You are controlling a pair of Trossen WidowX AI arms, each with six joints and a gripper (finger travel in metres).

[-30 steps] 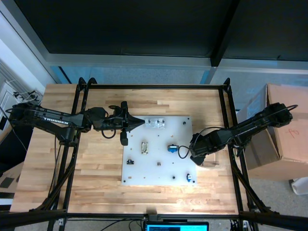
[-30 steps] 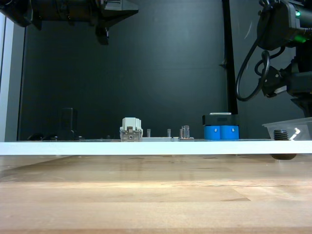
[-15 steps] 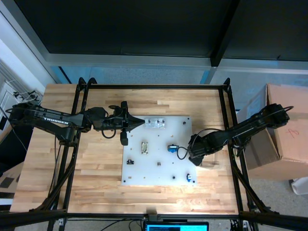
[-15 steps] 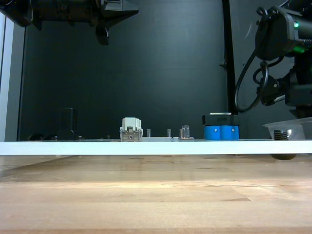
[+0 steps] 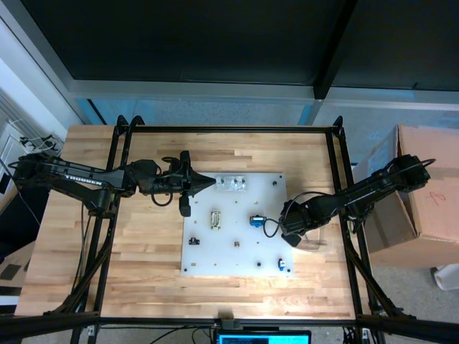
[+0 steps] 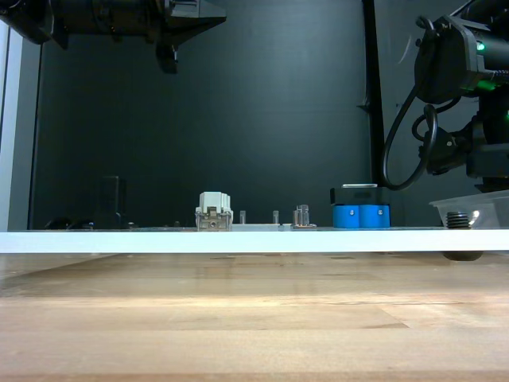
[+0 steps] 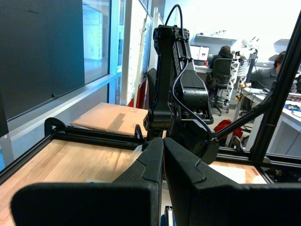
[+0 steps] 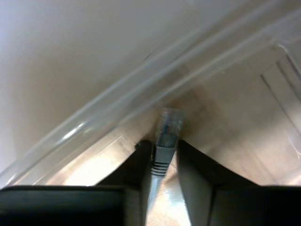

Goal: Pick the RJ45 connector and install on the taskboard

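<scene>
Now, connector [image 8: 165, 135] in right pincer [image 8: 163, 146], left [image 5: 212, 183] aloft

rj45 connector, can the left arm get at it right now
Probably not: the RJ45 connector sits in the right pincer over the clear tray, while the left pincer hovers high across the board.

A level look along a pale wooden table top [image 6: 238, 318] to the edge of a flat white task board [image 6: 238, 241] – on it stand a grey-white connector block [image 6: 213, 212], small metal posts [image 6: 302, 216] and a blue block with a black cap [image 6: 360, 208]. The black left gripper [image 6: 215, 13] hangs high above the board's left part. The black right gripper [image 6: 491, 169] reaches down over a clear plastic tray [image 6: 477, 208], beside a looping black cable [image 6: 404, 135].
</scene>
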